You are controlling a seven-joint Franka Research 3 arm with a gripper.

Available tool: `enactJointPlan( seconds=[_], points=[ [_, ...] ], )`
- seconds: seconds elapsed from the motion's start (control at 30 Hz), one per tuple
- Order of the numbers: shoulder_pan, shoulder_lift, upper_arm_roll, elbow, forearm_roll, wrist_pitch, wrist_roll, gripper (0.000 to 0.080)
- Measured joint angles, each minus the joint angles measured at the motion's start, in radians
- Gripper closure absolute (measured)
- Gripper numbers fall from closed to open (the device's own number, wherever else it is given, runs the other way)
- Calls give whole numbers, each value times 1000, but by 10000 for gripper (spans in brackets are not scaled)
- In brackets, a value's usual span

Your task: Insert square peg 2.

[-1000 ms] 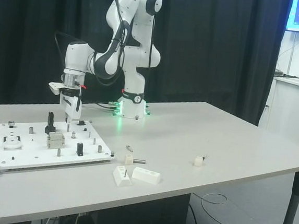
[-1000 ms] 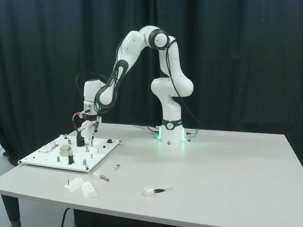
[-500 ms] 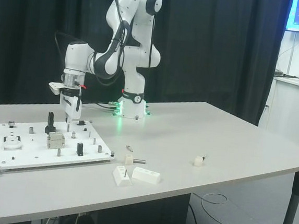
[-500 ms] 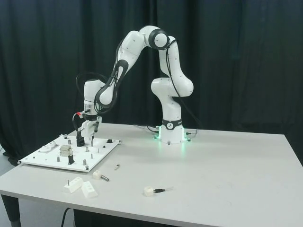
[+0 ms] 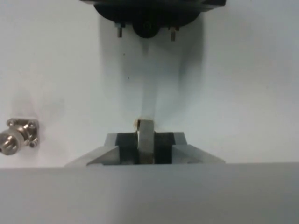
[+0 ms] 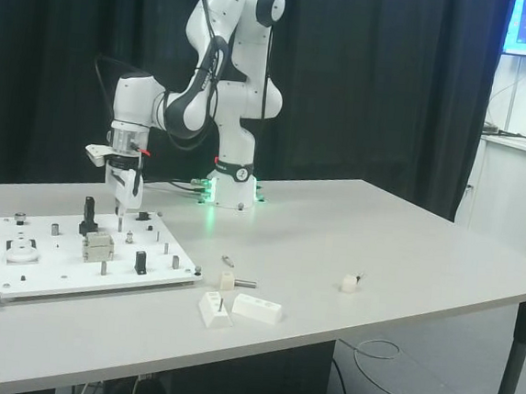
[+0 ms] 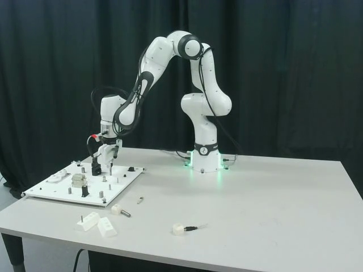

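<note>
The white Franka arm [image 7: 193, 85] rises from its base [image 7: 206, 161] at the far side of the grey table [image 6: 406, 246], folds at the elbow high above it, and reaches down and out so that the wrist hangs vertically over the far part of the white assembly board [image 6: 54, 271]. The gripper [image 6: 121, 205] points straight down, its tips just above the board surface.

In the wrist view the two fingers [image 5: 122, 148] are pinched together on a slim, grey square peg [image 5: 145, 140], which stands upright between them with its lower end at a small hole in the white board (whether it has entered the hole cannot be told). The same peg shows in the first room view as a thin pin below the fingertips [image 6: 120, 223], near a black fixture [image 6: 87, 214] and just beyond a grey metal block [image 6: 97, 246]. A small metal connector with a square flange [image 5: 16, 135] sits on the board off to one side of the peg, well apart from it.

On the bare table in front of the board lie two white blocks [image 6: 239, 307] side by side, a small white cube with a pin [image 6: 228, 282], and, farther toward the table's middle, another small white piece [image 6: 350, 281].
</note>
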Motion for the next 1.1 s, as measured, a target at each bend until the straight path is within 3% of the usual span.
enactJointPlan(
  seconds=[1.1],
  points=[
    [0, 1, 5, 0, 0, 6, 0, 736]
  ],
)
